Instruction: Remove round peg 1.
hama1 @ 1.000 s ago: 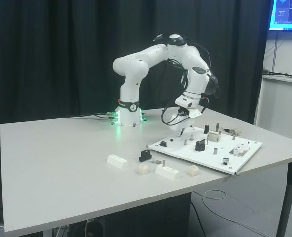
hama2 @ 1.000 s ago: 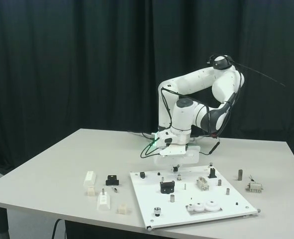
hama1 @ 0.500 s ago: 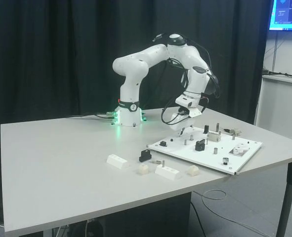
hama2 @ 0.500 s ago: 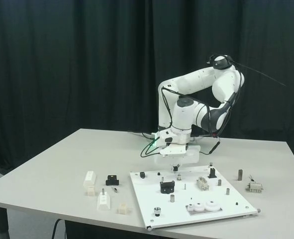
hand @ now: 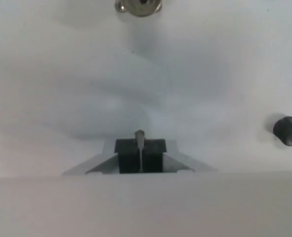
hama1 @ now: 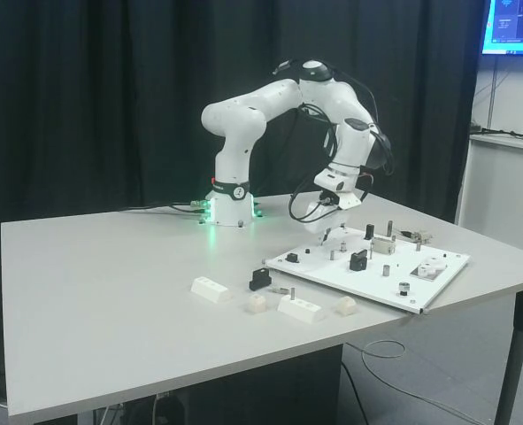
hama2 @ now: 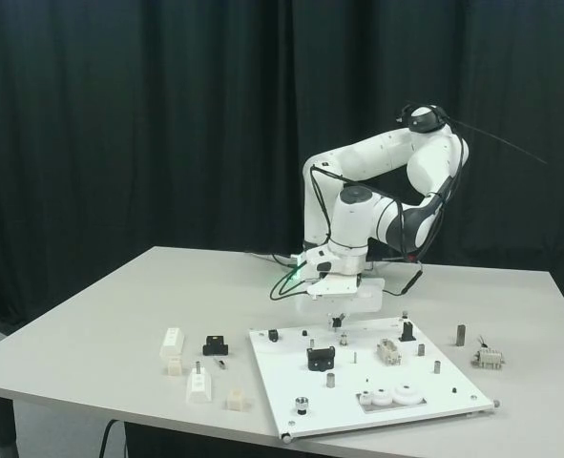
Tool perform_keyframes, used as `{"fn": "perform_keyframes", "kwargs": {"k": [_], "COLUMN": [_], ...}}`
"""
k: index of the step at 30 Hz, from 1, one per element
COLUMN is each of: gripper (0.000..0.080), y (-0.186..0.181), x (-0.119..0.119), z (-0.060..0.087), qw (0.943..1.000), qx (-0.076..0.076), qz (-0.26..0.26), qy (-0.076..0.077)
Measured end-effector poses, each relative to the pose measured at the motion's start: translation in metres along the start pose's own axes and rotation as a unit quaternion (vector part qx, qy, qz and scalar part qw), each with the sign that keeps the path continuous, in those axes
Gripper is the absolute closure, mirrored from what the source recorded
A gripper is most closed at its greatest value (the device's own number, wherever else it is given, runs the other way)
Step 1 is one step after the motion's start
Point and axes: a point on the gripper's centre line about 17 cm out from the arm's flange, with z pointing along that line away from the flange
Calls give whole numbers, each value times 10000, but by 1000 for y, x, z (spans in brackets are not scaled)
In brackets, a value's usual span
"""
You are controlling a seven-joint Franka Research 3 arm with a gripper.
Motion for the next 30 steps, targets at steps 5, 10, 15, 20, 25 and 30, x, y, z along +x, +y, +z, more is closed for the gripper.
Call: {"fn": "perform_keyframes", "kwargs": {"k": [5,10,15,20,25,30], "gripper": [781,781,781,781,788,788], "y": [0,0,1,3,6,6], "x": [0,-1,-2,-5,-8,-10], "z": [-3,-7,-13,-21,-32,-40], "qw": [10000,10000,9999,9998,9996,9993], "qx": [-8,-7,8,11,40,119], "qz": [7,22,50,83,135,190], "qy": [34,79,147,190,246,287]}}
